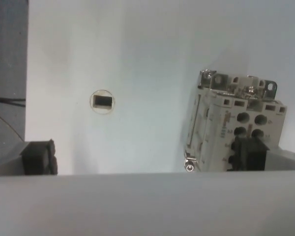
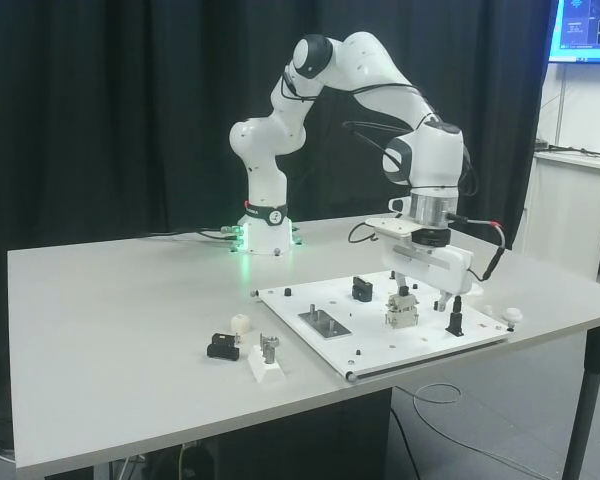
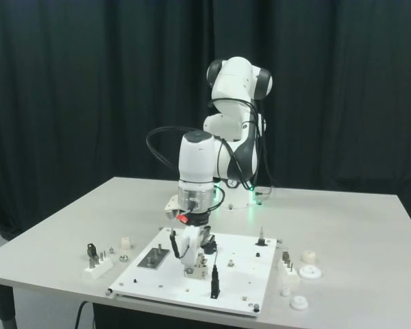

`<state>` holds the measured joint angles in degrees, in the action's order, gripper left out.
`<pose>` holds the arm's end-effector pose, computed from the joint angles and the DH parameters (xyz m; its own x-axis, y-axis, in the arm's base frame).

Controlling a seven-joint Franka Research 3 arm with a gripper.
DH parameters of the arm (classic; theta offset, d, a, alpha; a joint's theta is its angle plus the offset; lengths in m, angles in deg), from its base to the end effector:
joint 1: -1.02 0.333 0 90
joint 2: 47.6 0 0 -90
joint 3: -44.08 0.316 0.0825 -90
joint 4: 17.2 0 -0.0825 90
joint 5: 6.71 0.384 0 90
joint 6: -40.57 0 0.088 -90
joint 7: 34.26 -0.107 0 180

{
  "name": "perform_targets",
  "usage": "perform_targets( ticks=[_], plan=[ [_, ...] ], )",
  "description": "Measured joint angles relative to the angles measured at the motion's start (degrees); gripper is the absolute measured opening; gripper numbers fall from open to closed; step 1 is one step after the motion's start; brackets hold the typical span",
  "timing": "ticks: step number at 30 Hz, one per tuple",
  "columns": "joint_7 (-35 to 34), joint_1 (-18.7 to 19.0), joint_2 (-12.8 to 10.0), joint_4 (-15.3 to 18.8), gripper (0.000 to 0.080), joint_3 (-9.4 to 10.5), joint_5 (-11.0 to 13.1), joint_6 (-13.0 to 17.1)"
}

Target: Insert waterproof.

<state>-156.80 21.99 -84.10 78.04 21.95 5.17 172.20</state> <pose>0.6866 0.0227 0.2626 -0.6044 -0.7963 0.0260 -0.7952 0.6010 -0.0798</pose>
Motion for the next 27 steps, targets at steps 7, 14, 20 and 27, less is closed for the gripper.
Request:
perform_targets(
  ticks=[7,14,20,27],
  plan=[
    [0.1,0.0,-0.1,-0.2,0.0800,0.01,0.0,0.0],
    [0.2,0.0,-0.6,-0.3,0.0800,0.39,0.0,0.1],
    [0.2,0.0,-1.2,-1.0,0.0800,0.32,-0.2,-0.3],
    [0.2,0.0,-1.3,-1.2,0.0800,0.34,-1.0,-0.5]
  ],
)
